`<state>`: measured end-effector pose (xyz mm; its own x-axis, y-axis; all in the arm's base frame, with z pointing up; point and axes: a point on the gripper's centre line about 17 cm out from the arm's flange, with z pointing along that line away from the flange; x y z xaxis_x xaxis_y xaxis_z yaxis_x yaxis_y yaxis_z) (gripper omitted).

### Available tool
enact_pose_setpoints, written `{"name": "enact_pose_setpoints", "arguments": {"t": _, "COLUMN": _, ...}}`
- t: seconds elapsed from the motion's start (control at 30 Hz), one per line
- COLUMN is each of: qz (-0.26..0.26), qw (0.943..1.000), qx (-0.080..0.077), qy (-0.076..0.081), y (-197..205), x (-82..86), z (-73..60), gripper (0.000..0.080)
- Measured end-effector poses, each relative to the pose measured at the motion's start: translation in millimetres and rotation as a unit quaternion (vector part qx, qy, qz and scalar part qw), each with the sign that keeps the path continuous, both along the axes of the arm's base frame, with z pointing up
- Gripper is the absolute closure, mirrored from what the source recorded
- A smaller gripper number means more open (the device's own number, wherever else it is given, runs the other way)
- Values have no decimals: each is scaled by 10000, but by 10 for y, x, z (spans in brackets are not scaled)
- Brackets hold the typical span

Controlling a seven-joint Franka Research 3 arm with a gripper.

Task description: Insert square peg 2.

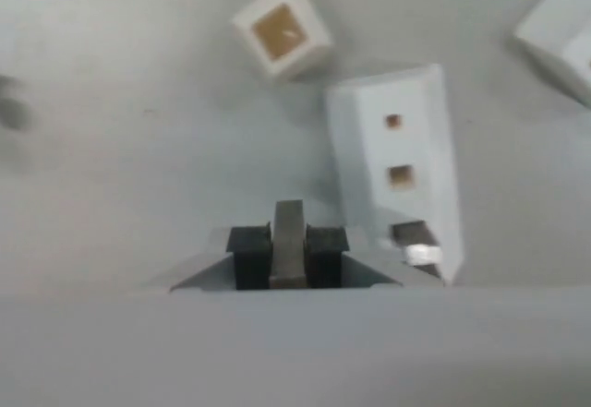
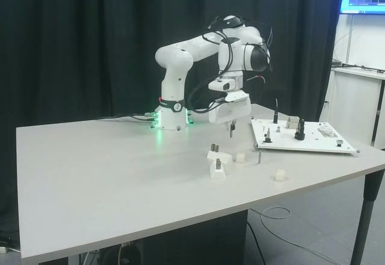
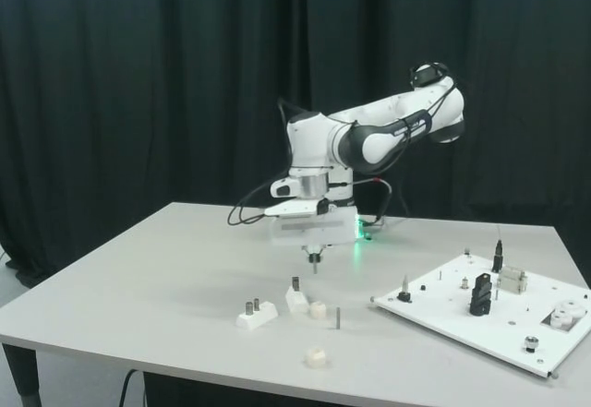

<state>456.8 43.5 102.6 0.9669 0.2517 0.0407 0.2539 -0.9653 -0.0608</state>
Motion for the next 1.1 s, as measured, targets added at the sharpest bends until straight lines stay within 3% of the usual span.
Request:
{"name": "enact_pose_setpoints", "arguments": {"t": 0.73, "qz": 788, "qw": 9967, "qx": 87, "qy": -193, "y": 1051, "x": -107, "z": 256, "gripper": 728}}
{"name": "enact_pose_setpoints", "arguments": {"t": 1.1, "qz": 1153, "qw": 9929, "qx": 4, "qy": -294, "y": 1656, "x": -179, "z": 338, "gripper": 728}}
